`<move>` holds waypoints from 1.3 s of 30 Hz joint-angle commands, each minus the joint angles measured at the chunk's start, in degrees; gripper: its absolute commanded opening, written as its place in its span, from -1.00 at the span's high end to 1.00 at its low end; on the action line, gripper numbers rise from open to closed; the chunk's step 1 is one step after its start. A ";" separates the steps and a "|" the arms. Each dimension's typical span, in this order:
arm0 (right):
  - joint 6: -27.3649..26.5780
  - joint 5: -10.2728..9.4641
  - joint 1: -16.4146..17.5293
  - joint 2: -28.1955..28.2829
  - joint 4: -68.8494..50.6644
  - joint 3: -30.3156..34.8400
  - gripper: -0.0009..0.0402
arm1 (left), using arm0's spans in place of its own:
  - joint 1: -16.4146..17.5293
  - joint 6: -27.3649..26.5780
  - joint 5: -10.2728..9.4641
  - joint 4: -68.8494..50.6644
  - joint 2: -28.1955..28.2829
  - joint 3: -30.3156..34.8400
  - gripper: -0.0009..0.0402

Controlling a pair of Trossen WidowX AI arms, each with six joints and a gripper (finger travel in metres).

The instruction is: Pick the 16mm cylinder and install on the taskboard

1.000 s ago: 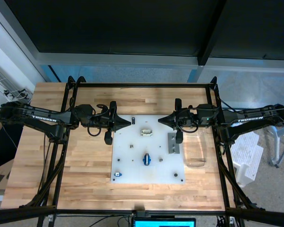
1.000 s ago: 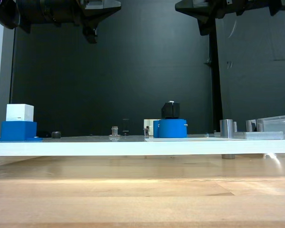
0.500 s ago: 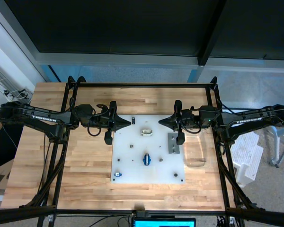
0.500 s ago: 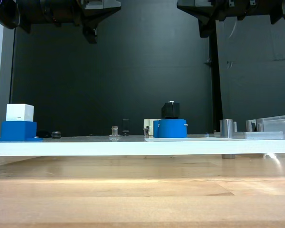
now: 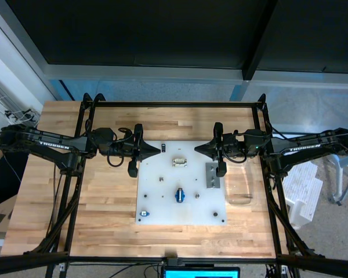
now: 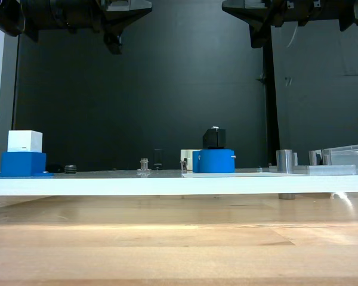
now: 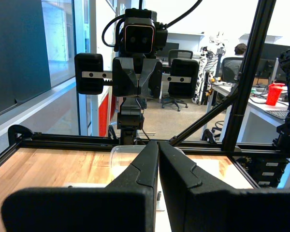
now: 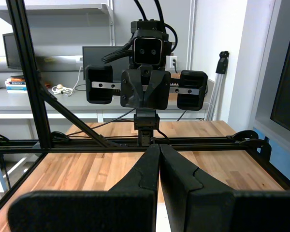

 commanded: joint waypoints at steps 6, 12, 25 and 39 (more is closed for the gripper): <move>0.94 1.07 0.02 0.04 -0.09 0.07 0.96 | 0.00 0.00 0.00 0.00 0.00 0.00 0.96; 1.05 1.05 0.04 0.04 -0.11 0.07 0.96 | 0.02 0.00 0.00 0.00 0.00 0.00 0.96; 1.05 1.05 0.07 0.04 -0.66 0.07 0.96 | 0.00 0.00 0.00 0.00 0.02 0.00 0.96; 1.05 1.05 0.07 0.13 -2.43 0.04 0.96 | 0.00 0.00 0.00 0.00 0.00 0.00 0.96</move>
